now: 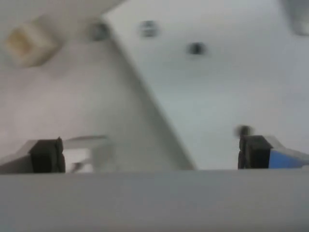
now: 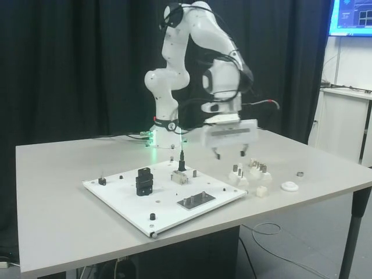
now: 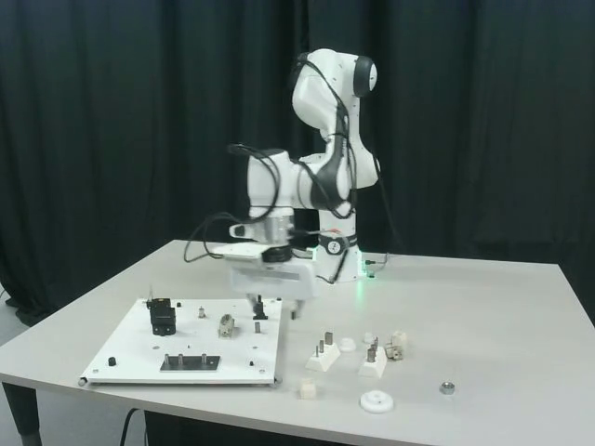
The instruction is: Pick large gear.
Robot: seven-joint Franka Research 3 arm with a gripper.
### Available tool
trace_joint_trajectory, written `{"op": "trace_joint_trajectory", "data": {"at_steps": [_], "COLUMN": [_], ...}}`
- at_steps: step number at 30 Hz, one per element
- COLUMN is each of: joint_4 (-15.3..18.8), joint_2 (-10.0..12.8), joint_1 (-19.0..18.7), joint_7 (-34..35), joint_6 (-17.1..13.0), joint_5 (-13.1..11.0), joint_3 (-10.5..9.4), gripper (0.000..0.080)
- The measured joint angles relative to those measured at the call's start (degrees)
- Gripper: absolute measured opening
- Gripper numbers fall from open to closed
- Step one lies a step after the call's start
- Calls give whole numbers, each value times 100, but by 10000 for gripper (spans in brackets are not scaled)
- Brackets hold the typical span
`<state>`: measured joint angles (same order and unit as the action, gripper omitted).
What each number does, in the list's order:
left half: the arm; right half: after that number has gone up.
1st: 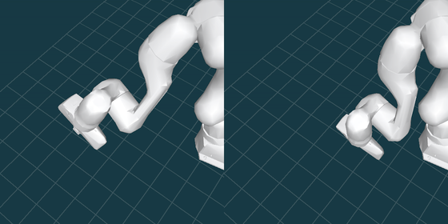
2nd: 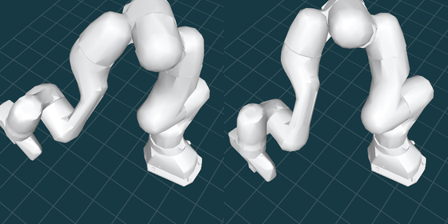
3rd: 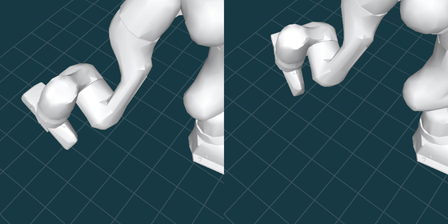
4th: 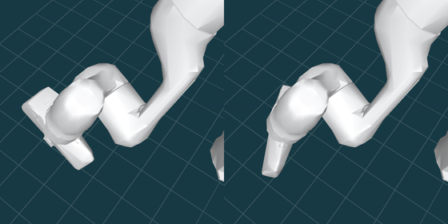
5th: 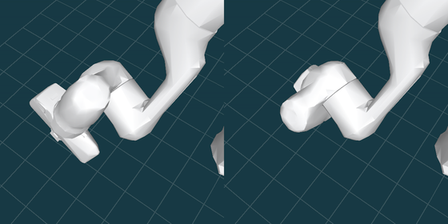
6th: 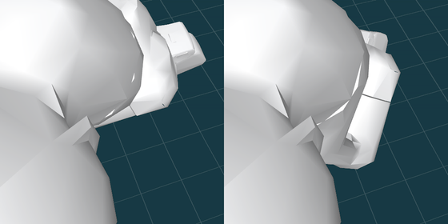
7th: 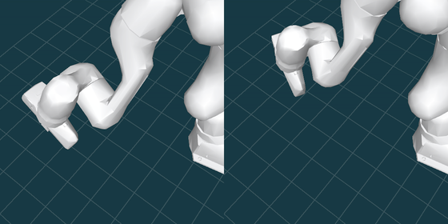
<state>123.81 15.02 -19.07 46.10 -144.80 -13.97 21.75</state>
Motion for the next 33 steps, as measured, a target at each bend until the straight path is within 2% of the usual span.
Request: {"op": "trace_joint_trajectory", "data": {"at_steps": [10,18,33], "joint_4": [-512,-1094,-2231], "joint_2": [475,960,1995], "joint_1": [-302,-439,-573], "joint_7": [370,609,1055], "joint_6": [-77,-158,-31], "joint_5": [-7,-7,-14], "joint_3": [-451,-769,-1041], "gripper": [800,800,800]}}
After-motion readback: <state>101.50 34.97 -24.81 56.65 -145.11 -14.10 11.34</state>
